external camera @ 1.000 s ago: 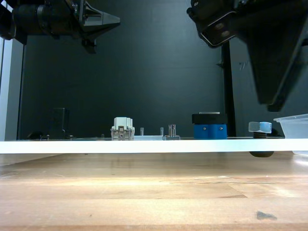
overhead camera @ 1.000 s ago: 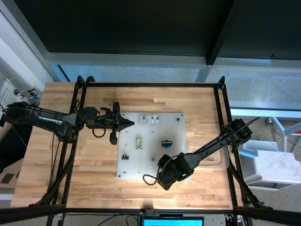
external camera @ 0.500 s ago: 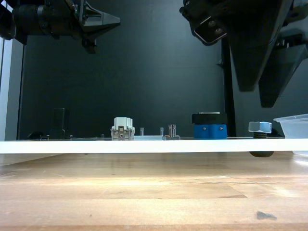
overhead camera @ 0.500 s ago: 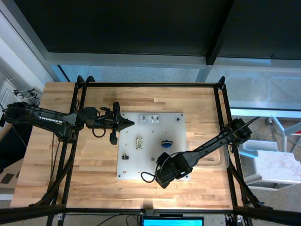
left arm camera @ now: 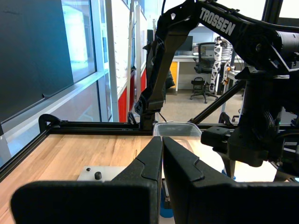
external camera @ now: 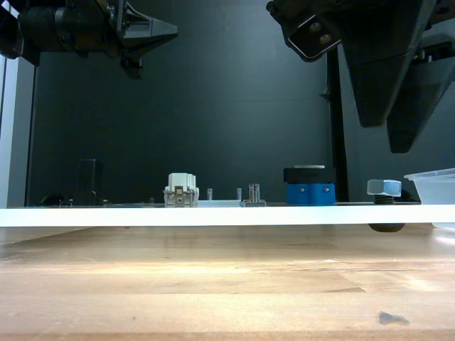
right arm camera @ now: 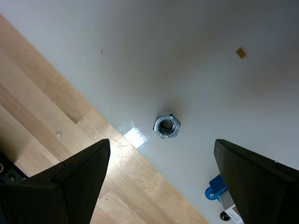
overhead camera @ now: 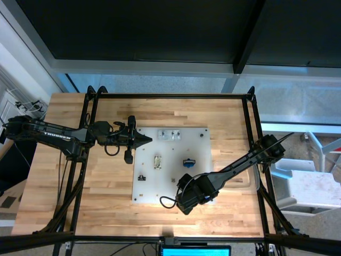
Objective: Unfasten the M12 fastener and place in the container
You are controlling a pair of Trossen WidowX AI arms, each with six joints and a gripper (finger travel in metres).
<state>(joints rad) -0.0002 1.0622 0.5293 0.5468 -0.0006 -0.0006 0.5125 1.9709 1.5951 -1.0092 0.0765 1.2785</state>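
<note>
Wooden table (overhead camera: 64,176); left hand (overhead camera: 145,140) above board (overhead camera: 197,144) edge; right hand (right arm camera: 161,144) over nut (right arm camera: 167,126)

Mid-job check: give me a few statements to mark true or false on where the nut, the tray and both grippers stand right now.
1. The M12 nut sits on its stud. True.
2. The right gripper is shut on the nut. False: it is open and hangs above the nut, apart from it.
3. The nut lies in the container. False: it is on the white board.
4. The left gripper is shut, raised by the board's far left edge. True.
</note>
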